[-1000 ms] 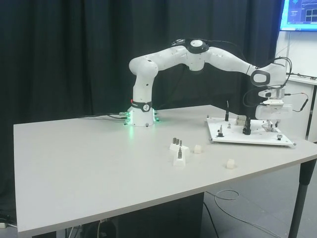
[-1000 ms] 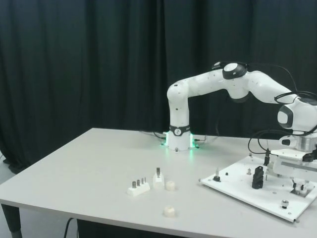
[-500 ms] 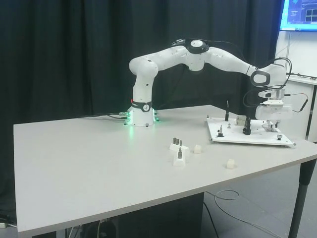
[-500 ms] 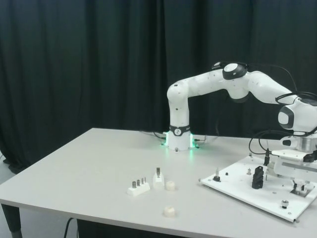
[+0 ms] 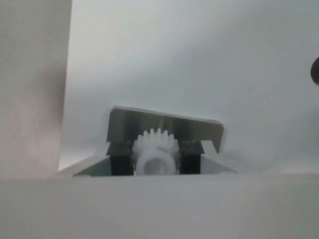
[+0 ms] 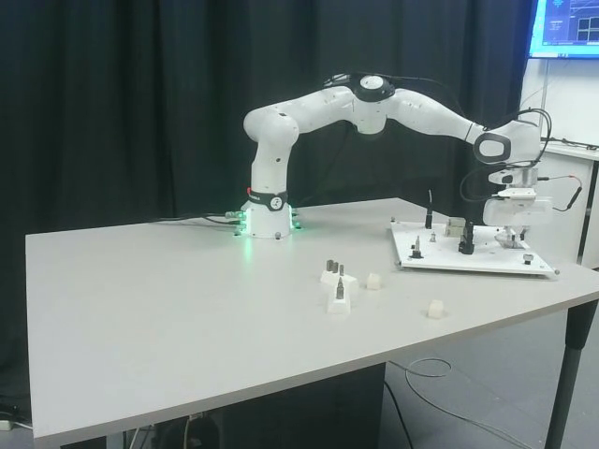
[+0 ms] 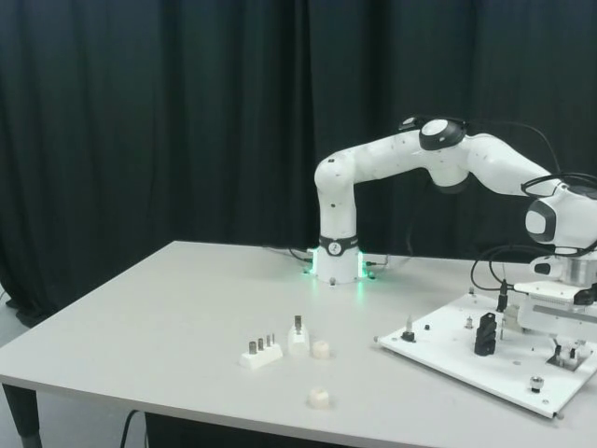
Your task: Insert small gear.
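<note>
The claw (image 5: 156, 158) holds the small white gear (image 5: 156, 154) pinched between its two black fingers (image 5: 119, 158), low over the white board (image 6: 468, 257) at the far end of the tabletop (image 6: 187, 299). The gear's bore faces the wrist camera; the peg beneath is hidden by the claw itself

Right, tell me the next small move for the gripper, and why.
Probably lower it slowly, straight down toward the white board. The wrist view shows the small gear clamped between the gripper's black fingers, and the room views show the gripper low over the board's far end. Whether a peg lies directly under the gear cannot be seen, so go gently.
</note>
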